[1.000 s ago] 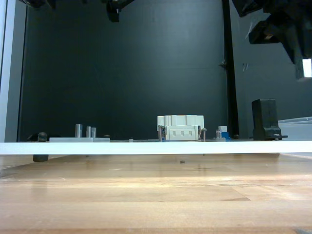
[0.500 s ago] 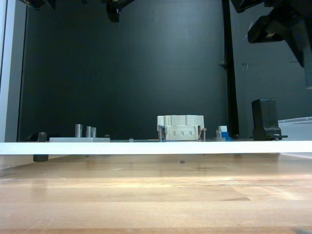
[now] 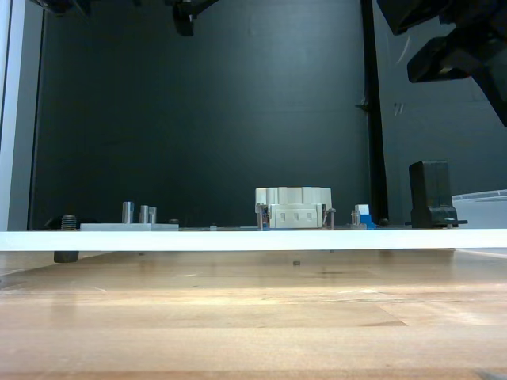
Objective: Pick the 16mm bar and place in it's hole on the taskboard
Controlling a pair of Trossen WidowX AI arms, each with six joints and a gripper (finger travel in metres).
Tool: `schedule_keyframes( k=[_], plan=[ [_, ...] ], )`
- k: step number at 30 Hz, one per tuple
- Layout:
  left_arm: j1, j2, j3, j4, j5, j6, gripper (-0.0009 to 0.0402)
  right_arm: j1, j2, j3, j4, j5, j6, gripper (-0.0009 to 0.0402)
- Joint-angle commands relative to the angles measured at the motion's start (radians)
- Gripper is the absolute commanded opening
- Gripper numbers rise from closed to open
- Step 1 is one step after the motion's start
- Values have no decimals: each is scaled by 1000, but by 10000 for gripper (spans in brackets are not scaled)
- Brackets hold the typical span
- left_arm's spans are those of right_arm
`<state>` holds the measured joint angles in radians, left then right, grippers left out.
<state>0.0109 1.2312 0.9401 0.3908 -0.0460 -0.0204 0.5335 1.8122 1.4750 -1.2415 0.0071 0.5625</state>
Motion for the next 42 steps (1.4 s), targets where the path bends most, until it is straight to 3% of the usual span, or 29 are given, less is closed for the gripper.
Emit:
schedule_keyframes(
  k=[1, 42],
  plan=[
    [0, 0, 0, 0, 0, 0, 180, 2, 10, -13, 27, 0, -2, 9],
    [0, 0, 0, 0, 0, 0, 178, 20, 15, -124, 156, 21, -29, 9]
  ],
)
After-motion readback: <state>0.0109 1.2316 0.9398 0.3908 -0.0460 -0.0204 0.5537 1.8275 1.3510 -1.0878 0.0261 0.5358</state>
